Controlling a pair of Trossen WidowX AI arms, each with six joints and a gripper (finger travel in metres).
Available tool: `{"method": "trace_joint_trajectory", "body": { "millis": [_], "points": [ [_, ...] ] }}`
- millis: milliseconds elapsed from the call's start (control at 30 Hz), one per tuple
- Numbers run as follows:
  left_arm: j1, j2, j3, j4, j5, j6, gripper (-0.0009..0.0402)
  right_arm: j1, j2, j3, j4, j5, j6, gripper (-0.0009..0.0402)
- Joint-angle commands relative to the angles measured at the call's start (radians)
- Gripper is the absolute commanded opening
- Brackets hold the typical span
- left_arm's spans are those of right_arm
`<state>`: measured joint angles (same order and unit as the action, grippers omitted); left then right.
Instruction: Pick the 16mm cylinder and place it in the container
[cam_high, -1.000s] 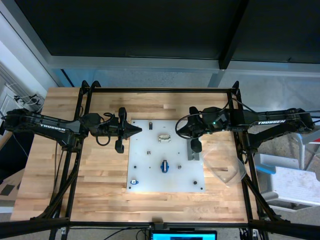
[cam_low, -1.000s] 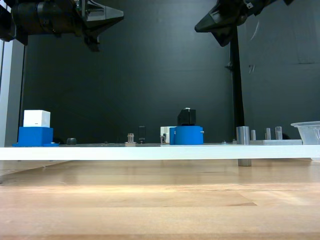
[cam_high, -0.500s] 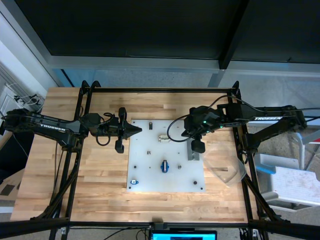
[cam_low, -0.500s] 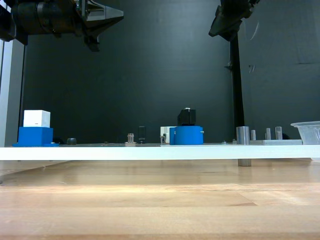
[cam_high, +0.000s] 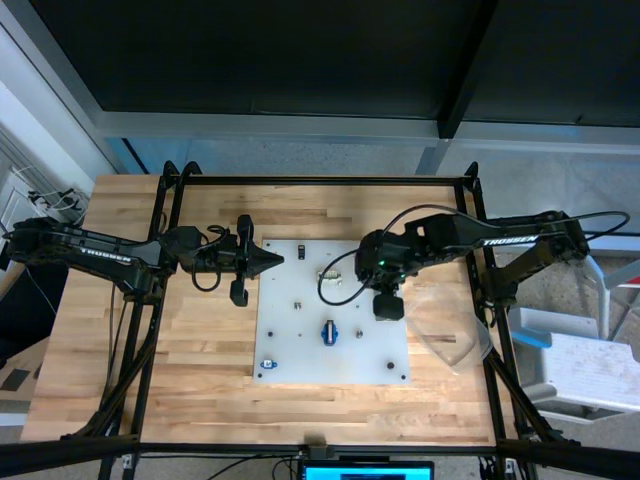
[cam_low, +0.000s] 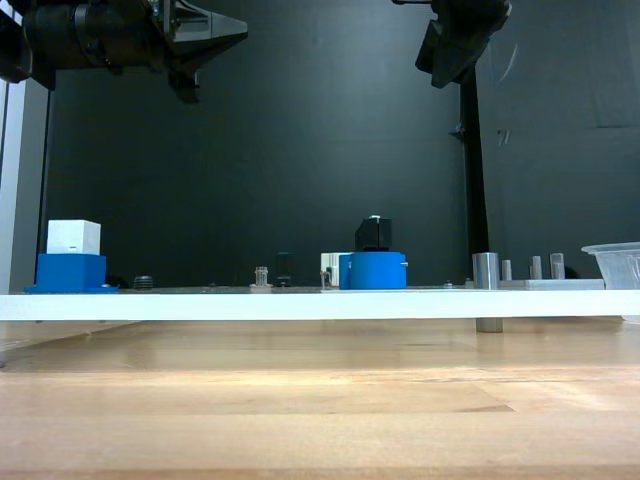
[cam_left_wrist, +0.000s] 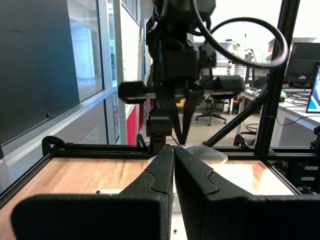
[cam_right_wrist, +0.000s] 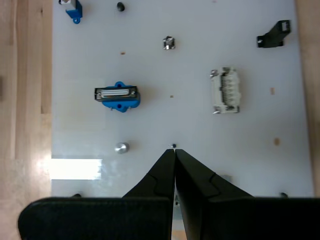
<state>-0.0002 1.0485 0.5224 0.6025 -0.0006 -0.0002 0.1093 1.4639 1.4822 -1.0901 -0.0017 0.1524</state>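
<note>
Over on the left, the left end effector (cam_high: 270, 258) hangs well above the tabletop (cam_high: 180, 340), level and pointing inward, with its tips over the left edge of the white board (cam_high: 300, 355). Its fingers are pressed together with nothing between them, and the left wrist view shows that plainly.

Moving in across the board, a small blue-and-white block (cam_high: 266, 363) sits near the board's near-left corner. The blue part (cam_high: 328, 332) comes next, about midway across. Just right of it, there's the 16mm cylinder (cam_high: 357, 333), a stubby silver peg standing upright in the board, untouched. The low view shows its lower end poking out beneath the board.

Above the board's right half, the right end effector (cam_high: 388, 305) points straight down from high up, with plenty of air between it and the board in the low view. Its fingers are together too, holding nothing. In the right wrist view the cylinder sits off to one side of the closed tips, not under them.

Further right in the low view, a grey block (cam_low: 560, 284) with thinner pegs lies toward the board's right edge. Last of all comes the container (cam_high: 450, 338), clear, on the tabletop just beside the board's right edge and apart from the cylinder.
</note>
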Motion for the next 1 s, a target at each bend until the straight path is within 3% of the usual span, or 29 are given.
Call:
{"method": "trace_joint_trajectory", "body": {
  "millis": [33,267,767,933,1000],
  "points": [
    [0.0,0.0,0.0,0.0,0.0,0.0,0.0,0.021,0.02,0.0,-0.006,0.001,0.007,0.0001],
    [0.0,0.0,0.0,0.0,0.0,0.0,0.0,0.056,0.067,0.0,-0.009,0.002,0.023,0.0027],
    [0.0,0.0,0.0,0.0,0.0,0.0,0.0,0.117,0.181,-0.001,-0.01,0.013,0.053,0.0158],
    [0.0,0.0,0.0,0.0,0.0,0.0,0.0,0.14,0.213,-0.002,-0.009,0.062,0.068,0.0195],
    [0.0,0.0,0.0,0.0,0.0,0.0,0.0,0.147,0.223,-0.003,-0.007,0.063,0.068,0.0205]
  ]
}}
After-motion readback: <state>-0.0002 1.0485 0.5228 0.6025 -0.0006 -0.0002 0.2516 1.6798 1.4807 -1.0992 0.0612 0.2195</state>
